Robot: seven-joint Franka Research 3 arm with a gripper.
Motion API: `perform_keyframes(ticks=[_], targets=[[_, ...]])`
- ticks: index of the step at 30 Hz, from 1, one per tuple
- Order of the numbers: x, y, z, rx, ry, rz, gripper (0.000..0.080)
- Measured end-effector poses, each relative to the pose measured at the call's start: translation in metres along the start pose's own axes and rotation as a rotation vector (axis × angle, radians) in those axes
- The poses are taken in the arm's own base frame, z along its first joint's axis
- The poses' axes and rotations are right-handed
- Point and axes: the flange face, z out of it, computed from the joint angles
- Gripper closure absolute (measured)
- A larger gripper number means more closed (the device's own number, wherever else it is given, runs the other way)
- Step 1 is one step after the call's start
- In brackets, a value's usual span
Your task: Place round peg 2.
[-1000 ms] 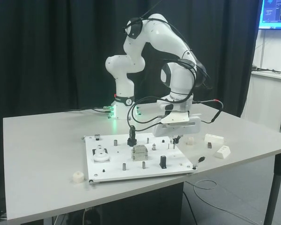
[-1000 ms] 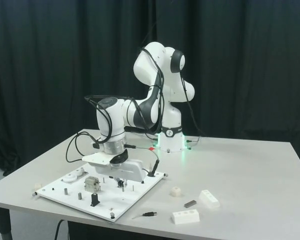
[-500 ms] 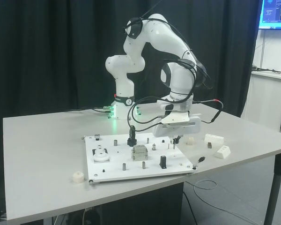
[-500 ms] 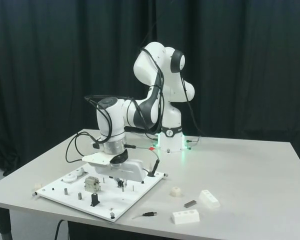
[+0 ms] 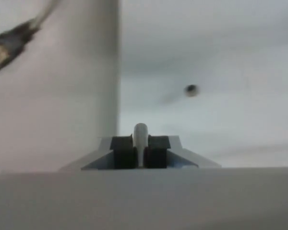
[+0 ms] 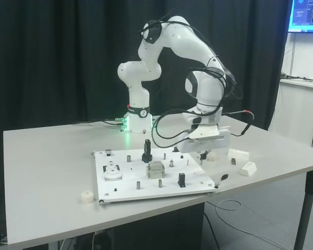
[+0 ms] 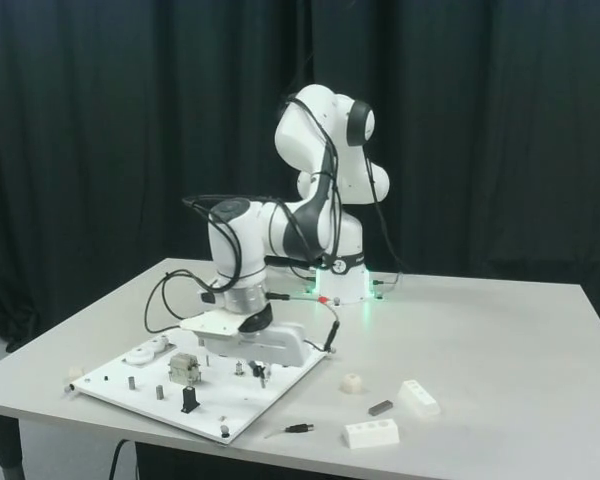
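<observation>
In the wrist view my gripper (image 5: 140,152) is shut on round peg 2 (image 5: 140,135), a small pale rod with a rounded tip that stands out between the black pads. It hangs just above the white board (image 5: 221,120), close to the board's edge, and a small dark hole (image 5: 191,90) lies a short way beyond the peg. From the first room view the gripper (image 6: 202,156) is low over the right edge of the board (image 6: 120,190). The second room view places the gripper (image 7: 261,378) over the side of the board (image 7: 210,405) nearest the loose white blocks.
On the board stand a grey block (image 6: 155,169), a black bracket (image 6: 181,179), a black connector (image 6: 146,151), a white gear (image 6: 112,172) and several short pins. Off the board lie white blocks (image 6: 238,154) (image 6: 248,169), a cable plug (image 6: 224,178) and a white round part (image 6: 86,196).
The arm has swung the hand sideways with the peg, from over the board's inner part toward the edge nearest the white blocks. Nothing else has moved.
</observation>
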Motion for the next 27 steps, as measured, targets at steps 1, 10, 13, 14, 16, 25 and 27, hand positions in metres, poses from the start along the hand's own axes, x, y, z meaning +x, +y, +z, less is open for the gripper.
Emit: perform_keyframes(ticks=[1, 10, 13, 14, 16, 25, 27], targets=[[-0.003, -0.003, 0.001, 0.001, -0.004, -0.002, 0.0741], [-0.036, -0.026, 0.015, 0.003, -0.027, -0.013, 0.0741], [-0.048, -0.034, 0.019, 0.001, -0.024, -0.015, 0.0741], [-0.051, -0.037, 0.021, 0.0, -0.023, -0.014, 0.0741], [-0.059, -0.041, 0.023, -0.003, -0.021, -0.014, 0.0741], [-0.084, -0.056, 0.031, -0.013, -0.016, -0.017, 0.0741], [-0.088, -0.057, 0.033, -0.016, -0.016, -0.019, 0.0741]])
